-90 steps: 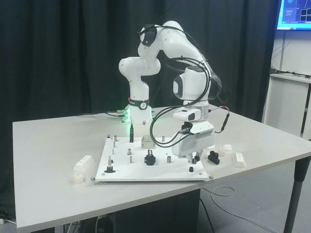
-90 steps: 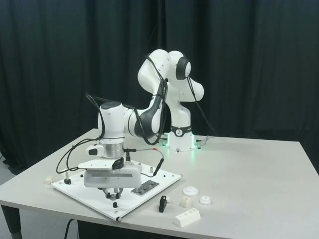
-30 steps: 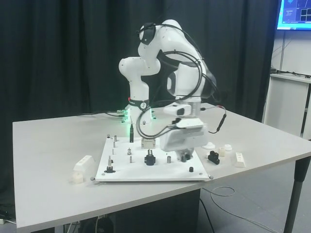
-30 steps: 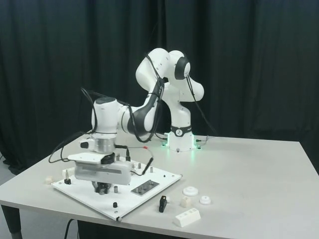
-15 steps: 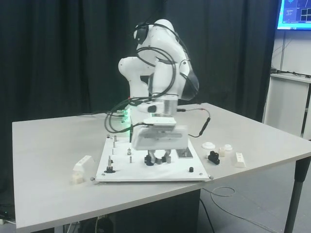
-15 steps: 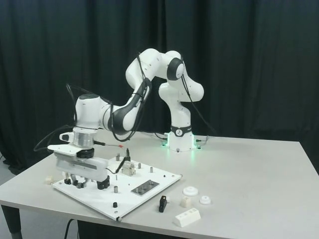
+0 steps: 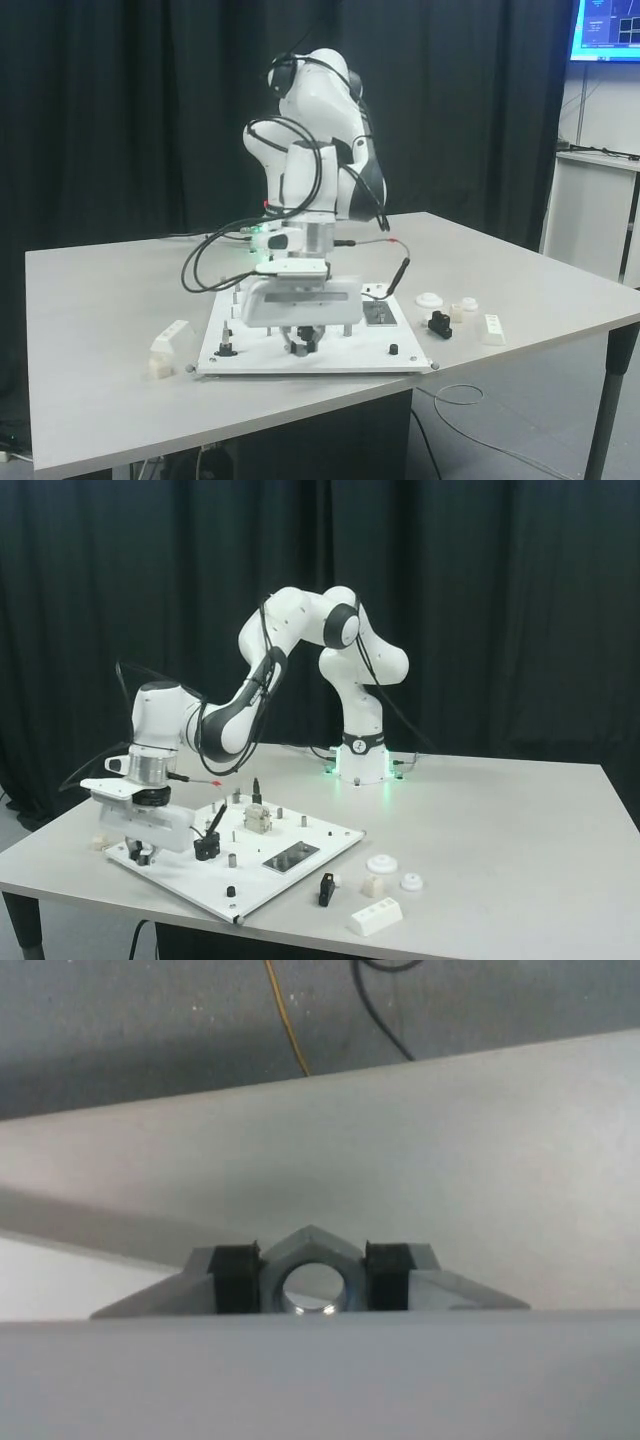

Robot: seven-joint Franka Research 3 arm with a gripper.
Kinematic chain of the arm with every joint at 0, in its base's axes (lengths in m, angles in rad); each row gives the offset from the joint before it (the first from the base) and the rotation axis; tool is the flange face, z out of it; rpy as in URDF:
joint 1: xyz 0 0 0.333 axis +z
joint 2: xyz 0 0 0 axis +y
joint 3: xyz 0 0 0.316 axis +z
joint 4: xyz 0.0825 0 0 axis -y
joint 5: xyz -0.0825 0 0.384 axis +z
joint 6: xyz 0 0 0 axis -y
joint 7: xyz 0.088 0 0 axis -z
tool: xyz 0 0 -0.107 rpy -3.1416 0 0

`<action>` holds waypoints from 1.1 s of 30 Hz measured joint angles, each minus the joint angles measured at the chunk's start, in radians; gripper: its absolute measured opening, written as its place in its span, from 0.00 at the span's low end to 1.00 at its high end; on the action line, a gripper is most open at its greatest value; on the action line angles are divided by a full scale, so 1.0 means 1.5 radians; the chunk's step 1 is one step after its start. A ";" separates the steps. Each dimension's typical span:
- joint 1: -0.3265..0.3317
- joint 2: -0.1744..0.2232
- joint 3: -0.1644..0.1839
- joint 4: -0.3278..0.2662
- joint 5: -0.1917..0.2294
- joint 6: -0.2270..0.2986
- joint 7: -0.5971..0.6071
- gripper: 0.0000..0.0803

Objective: Place bolt 4.

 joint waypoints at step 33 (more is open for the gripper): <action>-0.039 0.097 0.000 0.066 0.061 0.042 -0.046 0.28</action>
